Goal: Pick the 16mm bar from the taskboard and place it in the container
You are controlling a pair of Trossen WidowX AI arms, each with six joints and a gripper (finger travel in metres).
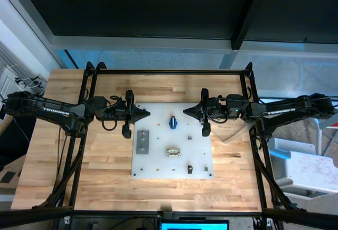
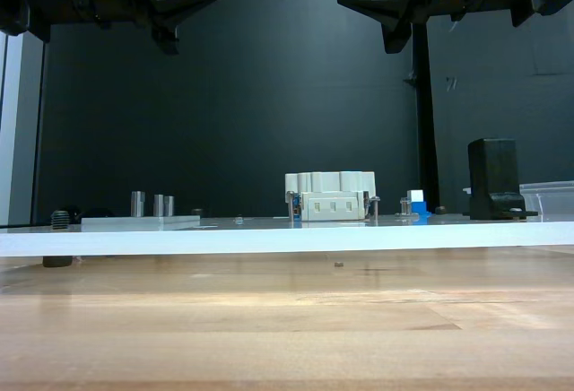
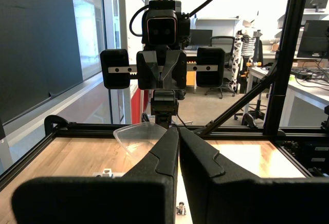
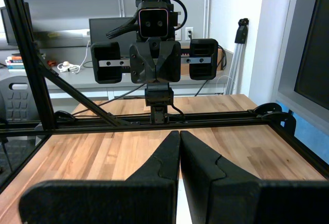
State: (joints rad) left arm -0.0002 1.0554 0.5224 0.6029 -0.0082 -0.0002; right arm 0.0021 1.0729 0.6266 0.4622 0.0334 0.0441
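Low view, nearest: the pale wooden bench (image 2: 269, 319) carries the taskboard (image 2: 269, 238), a flat white slab.
Board's near edge: the black blocky piece (image 1: 190, 168) is not the target. The connector (image 1: 172, 152) sits just beyond it.
Grey block (image 1: 142, 141): it lies on the board's left half, with short grey pegs standing upright in it.
16mm bar (image 2: 137, 203): I take it to be one of those pegs, seated in the block. The nearest looks widest, but I cannot settle which it is.
Container (image 1: 232, 131): the clear tub stands on the bench just beside the board's right edge, beneath the right arm.
Blue knob (image 1: 172, 122): it is on the far half, between the two claws.
Left claw (image 1: 147, 113): it hangs high over the board's far left, fingers pressed together, holding nothing.
Right claw (image 1: 185, 111): it mirrors the left over the far right, also pressed together and empty.
Step in hand: the reach, judged not yet begun.
Doing it well: spread the fingers before descending and come straight down over the chosen peg. Pinch its sides above the block's top face, then lift vertically until it clears the hole.
Risk: neighbouring pegs stand close, so a tilted approach could nudge one or jam the bar.
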